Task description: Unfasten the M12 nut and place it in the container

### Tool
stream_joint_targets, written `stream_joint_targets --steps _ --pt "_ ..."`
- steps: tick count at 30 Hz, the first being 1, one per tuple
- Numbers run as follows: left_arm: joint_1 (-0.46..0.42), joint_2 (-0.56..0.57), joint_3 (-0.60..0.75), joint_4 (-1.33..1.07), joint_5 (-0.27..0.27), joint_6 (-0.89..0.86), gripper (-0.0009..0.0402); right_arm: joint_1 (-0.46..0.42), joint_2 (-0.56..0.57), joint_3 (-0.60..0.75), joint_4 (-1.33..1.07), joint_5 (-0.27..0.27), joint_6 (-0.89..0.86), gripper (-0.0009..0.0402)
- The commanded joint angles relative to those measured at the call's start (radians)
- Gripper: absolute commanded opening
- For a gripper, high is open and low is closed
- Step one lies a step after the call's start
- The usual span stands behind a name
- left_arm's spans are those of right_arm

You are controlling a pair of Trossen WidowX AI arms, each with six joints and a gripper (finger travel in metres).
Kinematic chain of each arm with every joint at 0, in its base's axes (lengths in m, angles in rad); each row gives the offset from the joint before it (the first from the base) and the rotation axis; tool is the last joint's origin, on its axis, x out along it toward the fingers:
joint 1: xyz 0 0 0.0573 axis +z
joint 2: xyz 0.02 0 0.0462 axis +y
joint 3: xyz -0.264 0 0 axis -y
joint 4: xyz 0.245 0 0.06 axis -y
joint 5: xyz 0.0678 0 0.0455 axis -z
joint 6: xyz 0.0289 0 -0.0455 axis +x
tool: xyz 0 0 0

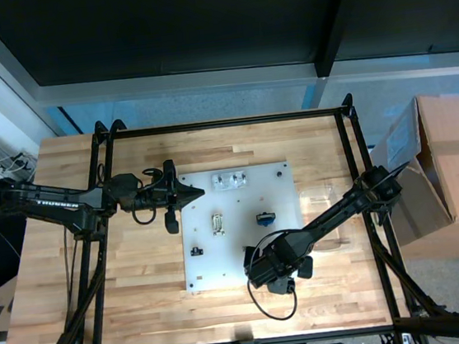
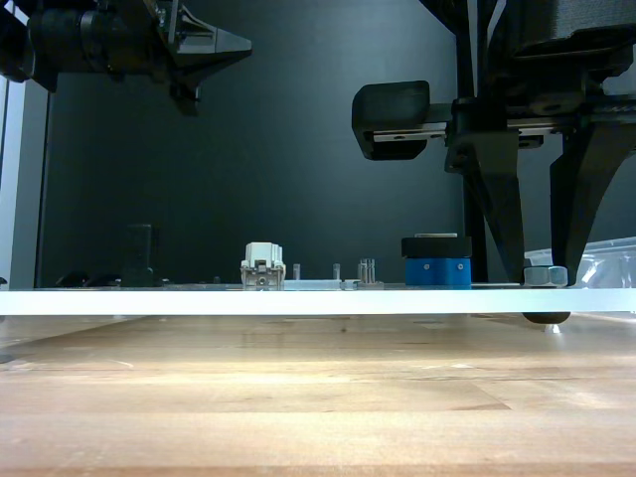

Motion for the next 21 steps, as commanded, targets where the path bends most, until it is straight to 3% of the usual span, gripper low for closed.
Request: stream_joint_targets --steps 1,5,15,18,21 --pt "0.000 0.000 0.000 0.000 0.000 0.000 0.0000 0.002 0.000 0.000 0.000 -0.005 0.003 0.0024" --pt "0.000 0.000 0.000 0.000 0.000 0.000 0.0000 0.003 0.000 0.000 0.001 -0.005 0.011 0.0058" --pt "0.000 0.000 0.000 0.000 0.000 0.000 0.0000 0.006 -0.004 0.000 -0.006 -0.004 0.009 0.0194" --pt "0.000 0.000 0.000 0.000 0.000 0.000 0.0000 0.006 -0.016 0.002 -0.016 -0.004 0.017 0.0218" --pt "0.000 0.000 0.000 0.000 0.000 0.000 0.0000 0.008 -0.032 0.016 -0.048 -0.004 0.150 0.0225"
